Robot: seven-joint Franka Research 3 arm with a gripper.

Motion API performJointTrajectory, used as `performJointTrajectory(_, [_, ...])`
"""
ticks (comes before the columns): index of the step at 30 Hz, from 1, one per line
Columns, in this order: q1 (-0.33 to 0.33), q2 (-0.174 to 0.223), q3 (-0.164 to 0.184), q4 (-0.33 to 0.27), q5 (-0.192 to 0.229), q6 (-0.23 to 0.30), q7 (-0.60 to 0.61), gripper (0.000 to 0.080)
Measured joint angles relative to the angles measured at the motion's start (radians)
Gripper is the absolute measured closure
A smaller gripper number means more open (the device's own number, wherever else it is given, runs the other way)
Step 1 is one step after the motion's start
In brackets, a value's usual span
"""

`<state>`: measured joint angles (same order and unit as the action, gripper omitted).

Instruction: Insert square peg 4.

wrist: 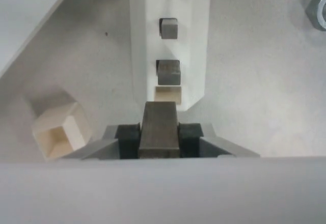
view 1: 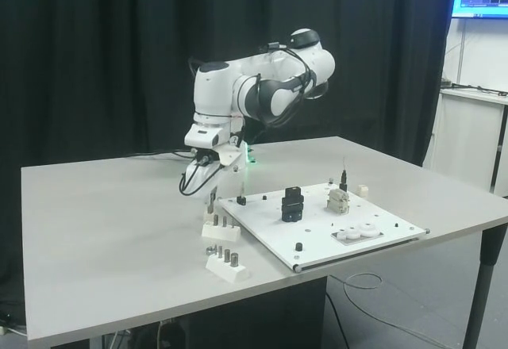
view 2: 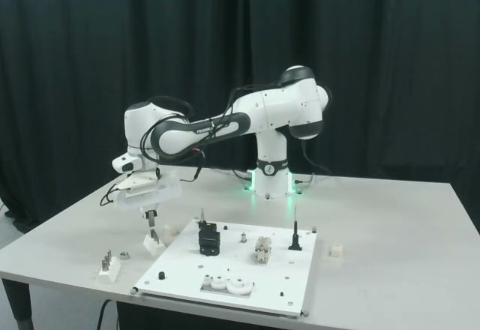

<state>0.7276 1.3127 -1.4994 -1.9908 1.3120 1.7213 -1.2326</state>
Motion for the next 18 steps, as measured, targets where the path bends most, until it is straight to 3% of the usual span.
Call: performJointTrajectory(18, [0.013,0.0,-0.014,0.0,-0.005,-0.01,0.019,0.0648])
